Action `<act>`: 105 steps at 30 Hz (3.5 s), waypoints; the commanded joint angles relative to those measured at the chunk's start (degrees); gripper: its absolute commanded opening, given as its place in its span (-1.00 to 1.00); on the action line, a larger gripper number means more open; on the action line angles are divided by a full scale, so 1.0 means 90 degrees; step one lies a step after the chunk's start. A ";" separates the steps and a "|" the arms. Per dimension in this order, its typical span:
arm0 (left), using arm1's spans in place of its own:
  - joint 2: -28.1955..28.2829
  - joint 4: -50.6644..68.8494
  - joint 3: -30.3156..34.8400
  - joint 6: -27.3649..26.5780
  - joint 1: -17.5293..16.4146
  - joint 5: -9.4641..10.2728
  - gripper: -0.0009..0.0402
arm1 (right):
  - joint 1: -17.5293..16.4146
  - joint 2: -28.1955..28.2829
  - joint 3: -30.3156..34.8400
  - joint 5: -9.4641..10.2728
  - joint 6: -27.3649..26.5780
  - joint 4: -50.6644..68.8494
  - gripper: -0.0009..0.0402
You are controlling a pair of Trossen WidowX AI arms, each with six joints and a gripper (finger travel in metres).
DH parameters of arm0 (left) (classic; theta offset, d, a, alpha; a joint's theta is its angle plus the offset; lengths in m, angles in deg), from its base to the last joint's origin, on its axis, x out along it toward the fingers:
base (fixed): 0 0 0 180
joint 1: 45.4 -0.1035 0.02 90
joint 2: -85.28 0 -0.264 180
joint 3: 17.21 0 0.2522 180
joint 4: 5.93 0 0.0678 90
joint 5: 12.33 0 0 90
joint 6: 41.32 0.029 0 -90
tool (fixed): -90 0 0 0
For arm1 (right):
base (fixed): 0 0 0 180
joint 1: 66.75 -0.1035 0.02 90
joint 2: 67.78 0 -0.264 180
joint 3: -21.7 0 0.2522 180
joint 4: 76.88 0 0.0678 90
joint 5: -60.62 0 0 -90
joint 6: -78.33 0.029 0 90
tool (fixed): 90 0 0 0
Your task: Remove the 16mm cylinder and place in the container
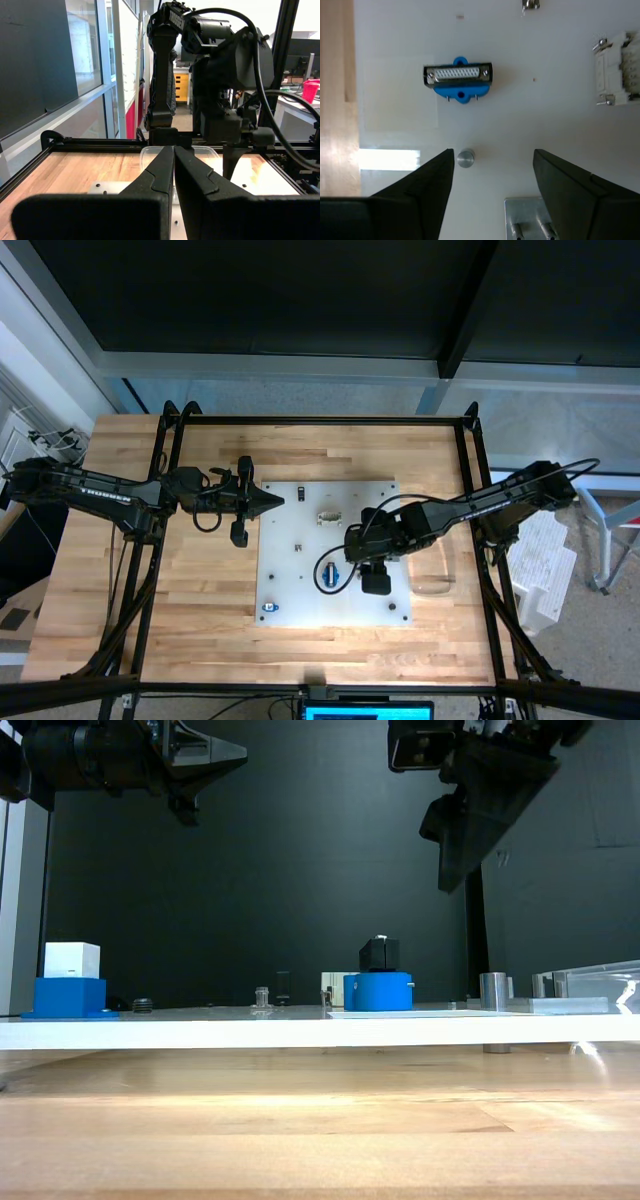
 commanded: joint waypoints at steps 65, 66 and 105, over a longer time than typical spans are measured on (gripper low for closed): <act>0.0000 -0.0002 0.0000 0.0002 0.0000 -0.0002 -0.96 | -0.0551 0.1375 -0.0143 -0.0148 0.0517 -0.0296 0.01; 0.0000 -0.0002 0.0000 0.0002 -0.0002 -0.0002 -0.96 | -0.0551 0.1375 -0.0155 -0.0148 0.0517 -0.0304 -0.03; 0.0000 -0.0002 0.0000 0.0002 -0.0002 -0.0002 -0.96 | -0.0551 0.1214 -0.0321 -0.0141 0.0493 -0.0539 -0.93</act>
